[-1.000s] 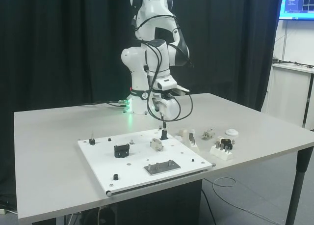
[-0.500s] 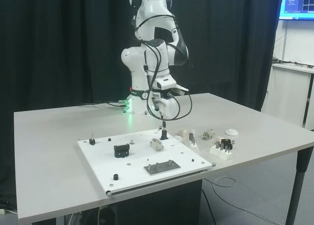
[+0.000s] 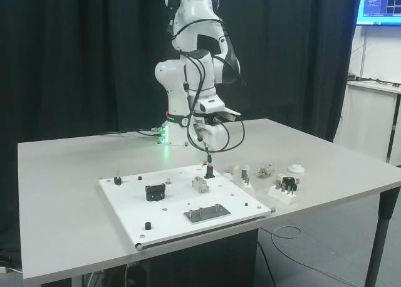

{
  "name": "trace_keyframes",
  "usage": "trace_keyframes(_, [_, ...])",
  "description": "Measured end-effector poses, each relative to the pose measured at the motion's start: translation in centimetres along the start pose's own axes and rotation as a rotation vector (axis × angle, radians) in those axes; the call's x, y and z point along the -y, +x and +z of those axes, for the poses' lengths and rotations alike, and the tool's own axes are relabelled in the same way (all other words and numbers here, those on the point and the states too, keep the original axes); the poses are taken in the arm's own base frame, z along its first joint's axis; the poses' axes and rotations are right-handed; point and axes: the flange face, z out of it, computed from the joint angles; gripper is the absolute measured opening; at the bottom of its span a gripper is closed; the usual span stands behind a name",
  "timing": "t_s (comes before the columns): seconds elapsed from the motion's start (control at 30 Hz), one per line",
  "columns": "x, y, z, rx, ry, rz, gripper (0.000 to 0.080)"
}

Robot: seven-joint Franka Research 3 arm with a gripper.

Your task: Insert USB.

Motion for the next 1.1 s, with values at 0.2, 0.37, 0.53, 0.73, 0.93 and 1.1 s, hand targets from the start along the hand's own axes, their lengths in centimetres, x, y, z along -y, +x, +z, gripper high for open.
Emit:
trace_keyframes(0.2, [-0.16,0.05,-0.14,-0.005,-0.015,0.0,0.0047])
trace_keyframes(0.37, [-0.18,0.06,-0.16,-0.005,-0.017,0.0,0.0047])
trace_keyframes(0.53, [-0.17,0.08,-0.15,-0.005,-0.017,0.0,0.0047])
trace_keyframes(0.73, [-0.1,0.13,-0.1,-0.005,-0.016,-0.001,0.0047])
trace_keyframes(0.93, [-0.03,0.13,-0.02,-0.004,-0.014,-0.002,0.0047])
trace_keyframes(1.1, [0.0,0.1,0.03,-0.003,-0.013,-0.002,0.0047])
